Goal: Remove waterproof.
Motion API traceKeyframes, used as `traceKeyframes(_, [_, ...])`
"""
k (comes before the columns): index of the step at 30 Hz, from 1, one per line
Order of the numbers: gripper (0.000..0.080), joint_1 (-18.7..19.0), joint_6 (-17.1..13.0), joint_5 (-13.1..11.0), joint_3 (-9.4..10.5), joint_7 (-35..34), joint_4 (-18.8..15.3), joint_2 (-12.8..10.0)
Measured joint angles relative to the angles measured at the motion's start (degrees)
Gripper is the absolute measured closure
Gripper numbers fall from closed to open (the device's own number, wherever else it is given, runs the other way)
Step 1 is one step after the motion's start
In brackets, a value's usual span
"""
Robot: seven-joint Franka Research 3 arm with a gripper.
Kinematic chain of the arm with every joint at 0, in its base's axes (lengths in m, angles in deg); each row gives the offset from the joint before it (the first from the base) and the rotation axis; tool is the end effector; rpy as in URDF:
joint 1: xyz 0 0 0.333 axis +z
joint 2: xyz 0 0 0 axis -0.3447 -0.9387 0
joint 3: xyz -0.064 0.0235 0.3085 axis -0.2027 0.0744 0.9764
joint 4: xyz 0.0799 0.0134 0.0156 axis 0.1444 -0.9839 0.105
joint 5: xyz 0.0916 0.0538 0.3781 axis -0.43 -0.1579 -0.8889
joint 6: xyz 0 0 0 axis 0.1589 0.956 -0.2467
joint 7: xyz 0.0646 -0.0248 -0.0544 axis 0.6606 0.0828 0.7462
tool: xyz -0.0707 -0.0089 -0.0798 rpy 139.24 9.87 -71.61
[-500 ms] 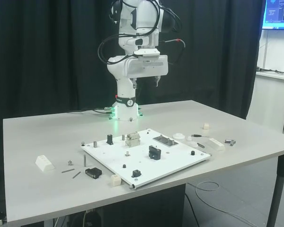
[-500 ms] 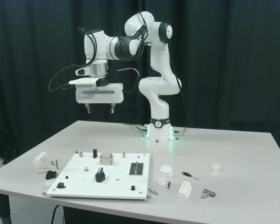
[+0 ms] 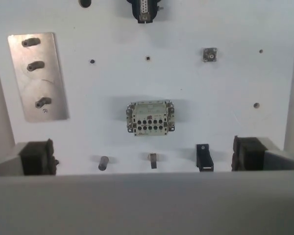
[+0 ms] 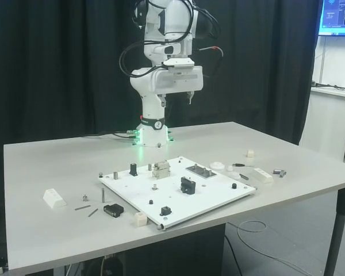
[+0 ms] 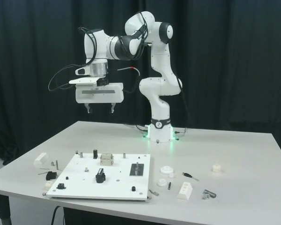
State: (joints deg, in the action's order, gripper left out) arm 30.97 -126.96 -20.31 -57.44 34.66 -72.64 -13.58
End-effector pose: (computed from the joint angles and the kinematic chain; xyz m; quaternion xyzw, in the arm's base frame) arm 0.5376 -0.1673 0.4780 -0.9495 0.3136 0.0036 0.0033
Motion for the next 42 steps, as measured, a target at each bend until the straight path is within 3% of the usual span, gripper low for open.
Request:
traceKeyframes(30, [0.0, -0.08, -0.11, 0.02, -0.58, 0.58, 0.0, 0.18])
traceKeyframes(42, [0.0, -0.6, -0.57, -0.39, -0.91, -3.45, -0.08, -0.09])
